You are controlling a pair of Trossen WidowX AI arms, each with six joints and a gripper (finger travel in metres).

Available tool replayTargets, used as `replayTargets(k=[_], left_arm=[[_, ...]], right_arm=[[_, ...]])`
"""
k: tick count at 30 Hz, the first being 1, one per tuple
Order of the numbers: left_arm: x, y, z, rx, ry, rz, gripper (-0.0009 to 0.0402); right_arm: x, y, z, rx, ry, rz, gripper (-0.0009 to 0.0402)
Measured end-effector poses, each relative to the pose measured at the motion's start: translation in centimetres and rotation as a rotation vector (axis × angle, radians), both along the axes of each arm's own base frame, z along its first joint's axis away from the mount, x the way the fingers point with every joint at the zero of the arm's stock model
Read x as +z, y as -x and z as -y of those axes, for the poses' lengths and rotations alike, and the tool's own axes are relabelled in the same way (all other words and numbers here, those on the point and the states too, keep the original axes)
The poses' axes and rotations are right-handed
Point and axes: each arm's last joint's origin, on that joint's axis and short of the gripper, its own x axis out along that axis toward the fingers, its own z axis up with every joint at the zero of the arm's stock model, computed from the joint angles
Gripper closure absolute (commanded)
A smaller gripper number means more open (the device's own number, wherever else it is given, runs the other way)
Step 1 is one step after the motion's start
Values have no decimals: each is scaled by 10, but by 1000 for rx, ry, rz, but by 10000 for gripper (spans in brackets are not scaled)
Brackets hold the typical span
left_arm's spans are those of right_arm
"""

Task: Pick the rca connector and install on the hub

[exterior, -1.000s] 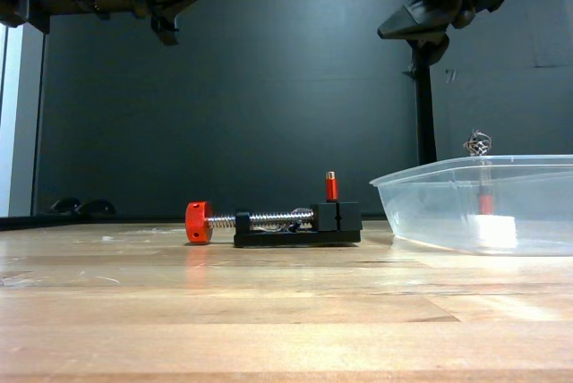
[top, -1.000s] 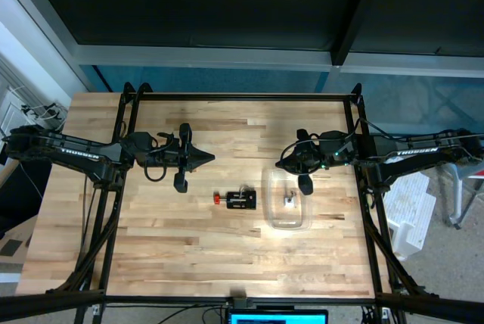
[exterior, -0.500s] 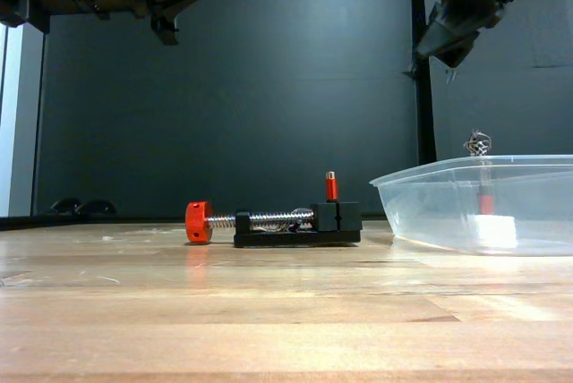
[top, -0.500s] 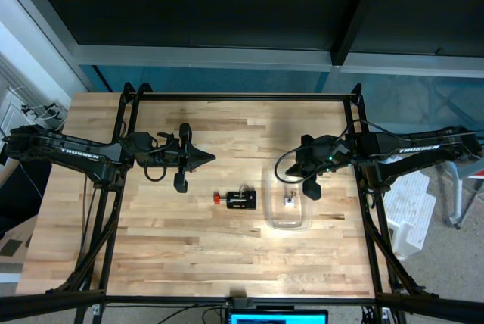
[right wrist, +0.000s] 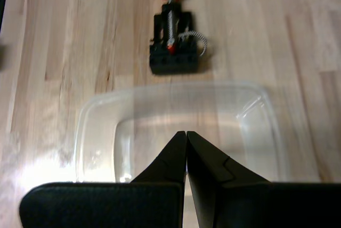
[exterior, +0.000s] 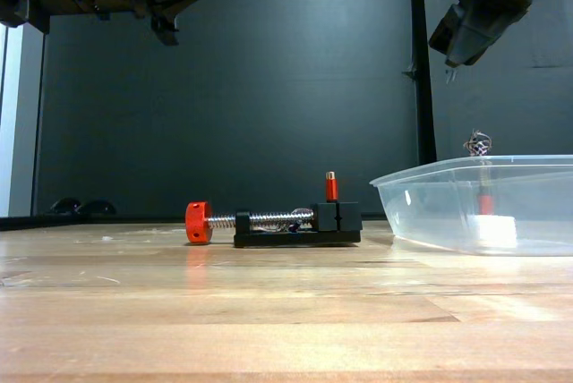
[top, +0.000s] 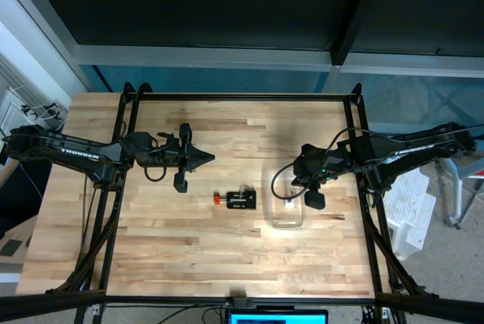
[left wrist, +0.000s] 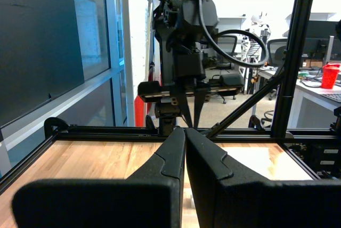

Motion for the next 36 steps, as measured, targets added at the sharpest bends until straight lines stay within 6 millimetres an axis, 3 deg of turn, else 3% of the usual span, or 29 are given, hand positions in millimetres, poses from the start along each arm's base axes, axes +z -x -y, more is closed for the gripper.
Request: replayTargets(k=[18, 30, 36], left_arm=[[0, 0, 0, 0, 0, 1, 393], [0, 0, 0, 0, 0, 0, 393], [0, 0, 0, 0, 0, 0, 393]], right_arm=[[-10, -1, -8, 5, 20, -202, 388], [-32, -16, -13, 13, 45, -313, 249], [-44, -23, -16, 14, 57, -366, 218]])
